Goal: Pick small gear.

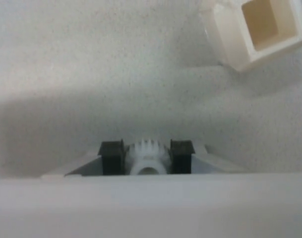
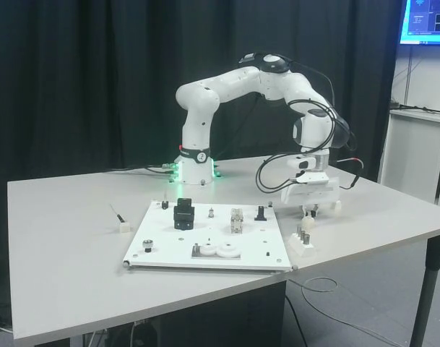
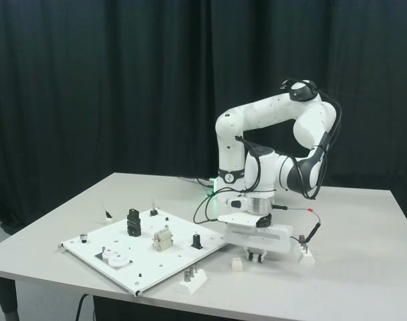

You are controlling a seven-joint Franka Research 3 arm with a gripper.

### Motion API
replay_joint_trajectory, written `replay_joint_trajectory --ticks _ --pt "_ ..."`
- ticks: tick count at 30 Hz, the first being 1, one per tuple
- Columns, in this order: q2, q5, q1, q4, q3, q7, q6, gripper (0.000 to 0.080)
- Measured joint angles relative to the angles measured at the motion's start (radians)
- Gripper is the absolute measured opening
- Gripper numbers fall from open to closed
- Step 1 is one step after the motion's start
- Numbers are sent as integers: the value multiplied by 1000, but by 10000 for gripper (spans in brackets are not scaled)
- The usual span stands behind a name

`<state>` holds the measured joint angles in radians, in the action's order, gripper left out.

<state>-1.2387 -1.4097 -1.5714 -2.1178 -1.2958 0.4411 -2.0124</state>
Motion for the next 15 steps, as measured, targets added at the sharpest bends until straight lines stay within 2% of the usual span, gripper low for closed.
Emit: replay_joint_trajectory --ticks 6,15 --pt "0 0 2 7 -3 0 0 198" --pt "8 11 1 12 -31 0 3 199"
